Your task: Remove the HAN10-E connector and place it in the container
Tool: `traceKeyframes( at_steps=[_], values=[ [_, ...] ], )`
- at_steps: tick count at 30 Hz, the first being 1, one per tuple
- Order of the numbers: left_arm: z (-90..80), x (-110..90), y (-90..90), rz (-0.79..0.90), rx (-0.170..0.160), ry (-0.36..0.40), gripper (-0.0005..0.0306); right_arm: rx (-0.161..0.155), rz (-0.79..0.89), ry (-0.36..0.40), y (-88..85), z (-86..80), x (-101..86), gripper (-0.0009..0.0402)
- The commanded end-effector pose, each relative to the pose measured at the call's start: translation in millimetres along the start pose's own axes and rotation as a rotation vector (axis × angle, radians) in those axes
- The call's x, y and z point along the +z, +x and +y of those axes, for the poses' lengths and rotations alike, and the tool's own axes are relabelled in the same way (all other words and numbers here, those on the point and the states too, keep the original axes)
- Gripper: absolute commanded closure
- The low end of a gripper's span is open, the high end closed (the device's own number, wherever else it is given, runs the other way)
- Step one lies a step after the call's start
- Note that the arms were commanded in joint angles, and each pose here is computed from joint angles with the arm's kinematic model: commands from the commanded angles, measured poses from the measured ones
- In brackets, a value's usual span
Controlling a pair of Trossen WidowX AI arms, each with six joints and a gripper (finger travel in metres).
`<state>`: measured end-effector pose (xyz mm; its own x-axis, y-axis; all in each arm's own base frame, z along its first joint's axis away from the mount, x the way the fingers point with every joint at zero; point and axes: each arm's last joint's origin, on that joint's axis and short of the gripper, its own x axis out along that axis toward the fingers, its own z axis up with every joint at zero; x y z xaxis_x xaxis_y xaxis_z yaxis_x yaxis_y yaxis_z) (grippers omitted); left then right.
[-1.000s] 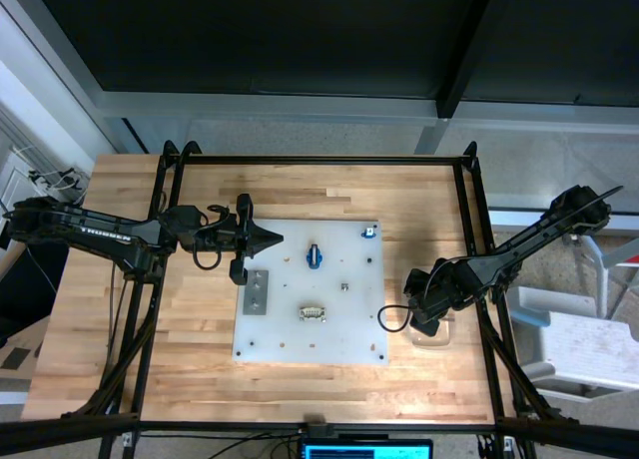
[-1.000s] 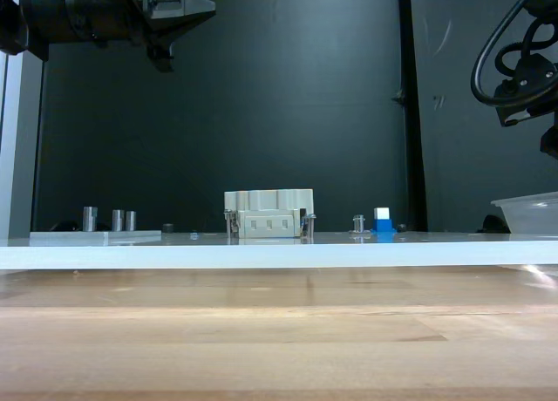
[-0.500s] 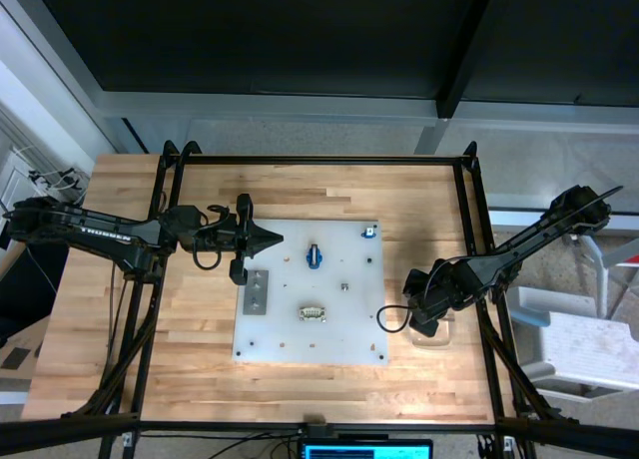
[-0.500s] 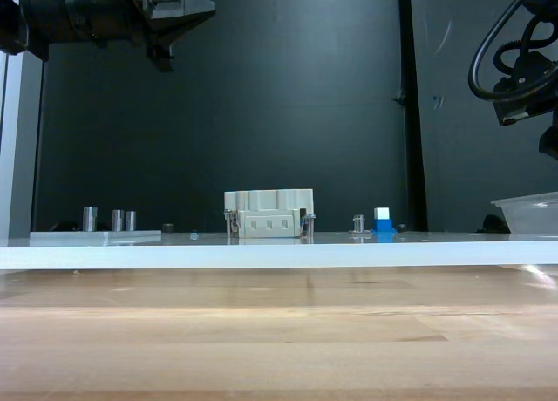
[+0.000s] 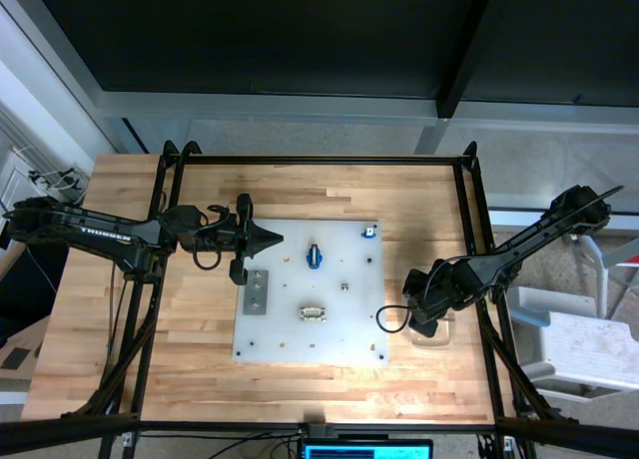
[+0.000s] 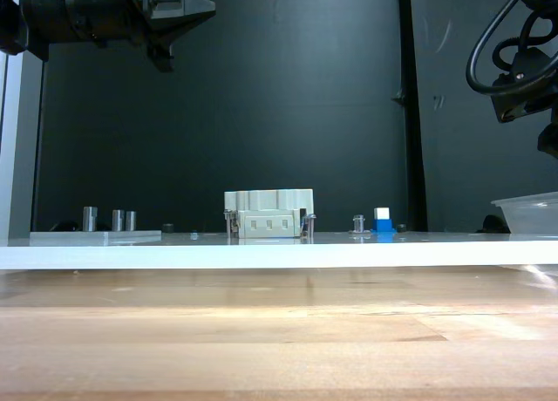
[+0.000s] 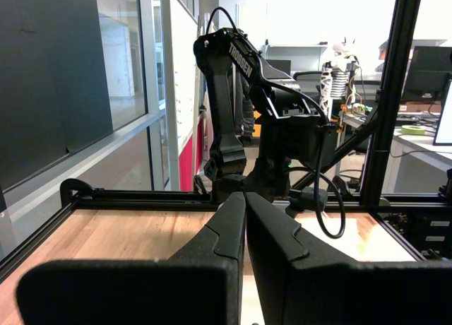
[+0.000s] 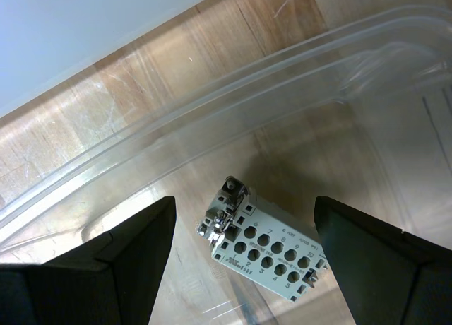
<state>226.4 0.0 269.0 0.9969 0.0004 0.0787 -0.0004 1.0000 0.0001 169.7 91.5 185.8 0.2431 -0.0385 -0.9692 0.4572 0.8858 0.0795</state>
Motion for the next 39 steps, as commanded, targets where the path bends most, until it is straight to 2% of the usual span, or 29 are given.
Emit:
traceKeyframes(
  at_steps=[1,10,13,39],
  values=[
    [0.1,0.0,0.1,0.0,0.0,0.0,0.03,0.0,-0.003,-0.001,-0.4,0.3,0.3,0.0118],
    [0.0,0.0,0.1,0.0,0.0,0.0,0.03,0.002,-0.001,0.0,-0.4,0.4,0.3,0.0118],
    [0.0,0.0,0.1,0.0,0.0,0.0,0.03,0.013,0.014,-0.001,-0.4,0.7,-0.1,0.0118],
    [0.1,0.0,0.1,0.0,0.0,0.0,0.03,0.018,0.01,0.0,-0.4,1.2,0.2,0.0118]
  ],
)
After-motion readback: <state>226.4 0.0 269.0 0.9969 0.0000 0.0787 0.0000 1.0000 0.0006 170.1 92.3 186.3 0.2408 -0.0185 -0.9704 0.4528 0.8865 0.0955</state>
